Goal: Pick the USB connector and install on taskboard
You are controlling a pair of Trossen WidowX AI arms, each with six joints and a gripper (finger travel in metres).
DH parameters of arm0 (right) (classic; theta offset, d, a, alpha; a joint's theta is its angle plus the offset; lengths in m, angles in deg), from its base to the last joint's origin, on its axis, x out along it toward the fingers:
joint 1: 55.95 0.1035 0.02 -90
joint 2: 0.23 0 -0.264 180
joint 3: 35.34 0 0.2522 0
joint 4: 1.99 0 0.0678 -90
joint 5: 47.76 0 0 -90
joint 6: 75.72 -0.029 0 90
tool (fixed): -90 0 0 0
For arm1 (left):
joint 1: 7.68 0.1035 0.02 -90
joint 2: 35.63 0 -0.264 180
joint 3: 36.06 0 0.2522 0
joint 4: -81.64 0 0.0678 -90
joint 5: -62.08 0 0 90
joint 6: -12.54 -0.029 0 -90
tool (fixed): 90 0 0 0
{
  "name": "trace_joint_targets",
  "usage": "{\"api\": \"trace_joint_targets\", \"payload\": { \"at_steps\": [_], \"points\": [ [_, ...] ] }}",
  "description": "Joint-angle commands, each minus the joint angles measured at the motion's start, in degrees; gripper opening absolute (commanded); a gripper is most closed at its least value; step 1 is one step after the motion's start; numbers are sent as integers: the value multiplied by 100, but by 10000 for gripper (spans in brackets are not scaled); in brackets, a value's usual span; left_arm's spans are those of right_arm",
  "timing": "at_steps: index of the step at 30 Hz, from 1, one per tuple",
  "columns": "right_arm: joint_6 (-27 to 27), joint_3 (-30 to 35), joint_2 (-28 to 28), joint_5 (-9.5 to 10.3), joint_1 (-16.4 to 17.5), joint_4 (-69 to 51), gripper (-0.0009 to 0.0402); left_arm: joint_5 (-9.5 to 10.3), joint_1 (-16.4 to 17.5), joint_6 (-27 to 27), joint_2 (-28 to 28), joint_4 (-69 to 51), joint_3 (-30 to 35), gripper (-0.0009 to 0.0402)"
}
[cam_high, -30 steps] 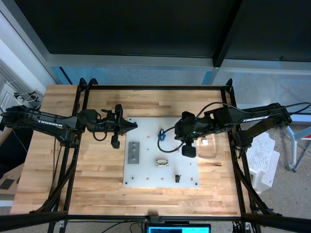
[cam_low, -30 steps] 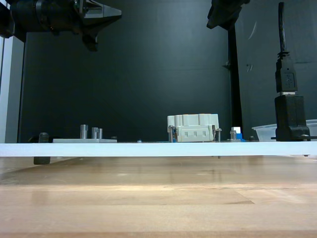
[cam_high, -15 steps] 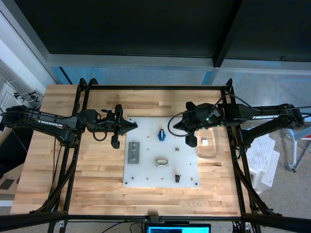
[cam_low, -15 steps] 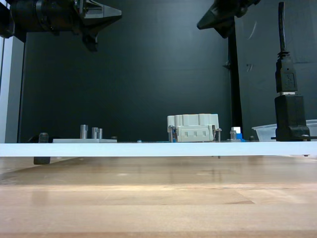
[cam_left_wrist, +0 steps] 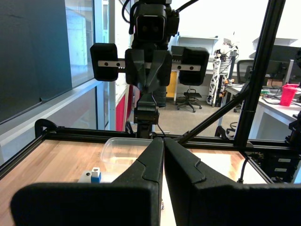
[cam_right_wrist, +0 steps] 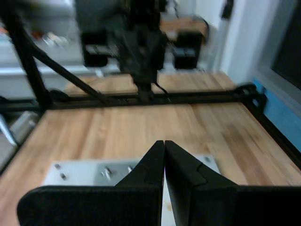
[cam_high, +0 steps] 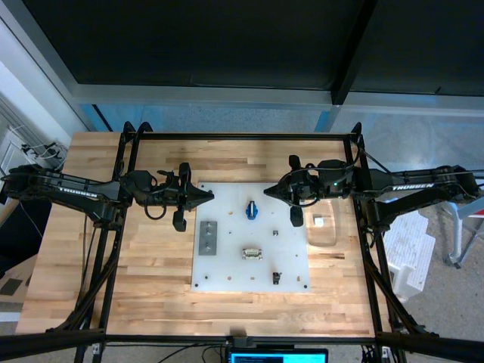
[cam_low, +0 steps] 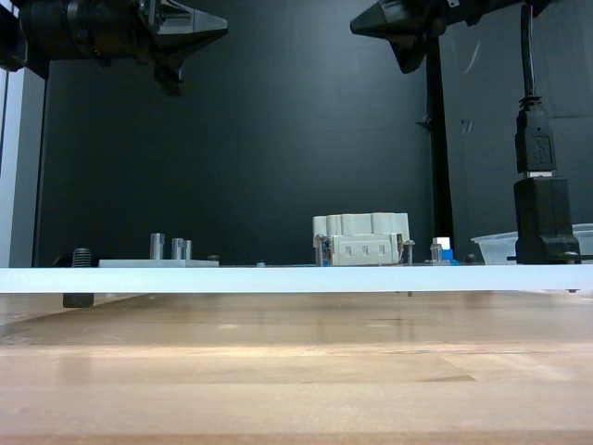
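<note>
Your left end effector (cam_high: 209,195) hovers, fingers together, over the taskboard's (cam_high: 227,281) far left edge. Your right end effector (cam_high: 268,191), likewise pressed together, hangs above its far side. The USB connector (cam_high: 277,277) stands on the board's near right, well apart from both.

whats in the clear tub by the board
Small white block in the clear tub; right arm covers its far end. Left end effector and right end effector hover shut above the taskboard.
</note>
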Motion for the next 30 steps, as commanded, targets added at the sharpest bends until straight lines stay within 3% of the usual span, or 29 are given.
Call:
{"api": "trace_joint_targets", "payload": {
  "at_steps": [1,12,18,22,30],
  "points": [
    [-26,-258,4,85,-20,636,0,-2,0,0,0,2,0,0],
    [-31,-966,-2,63,-46,2140,0,-2,2,0,0,2,2,0],
    [-46,-1215,-85,48,-48,2317,0,-2,2,0,0,2,0,0],
    [-33,-1320,-151,-74,-46,2387,0,-2,2,0,0,2,2,0],
    [-31,-1609,-245,-72,-48,2588,0,-2,0,0,2,2,0,0]
  ]
}}
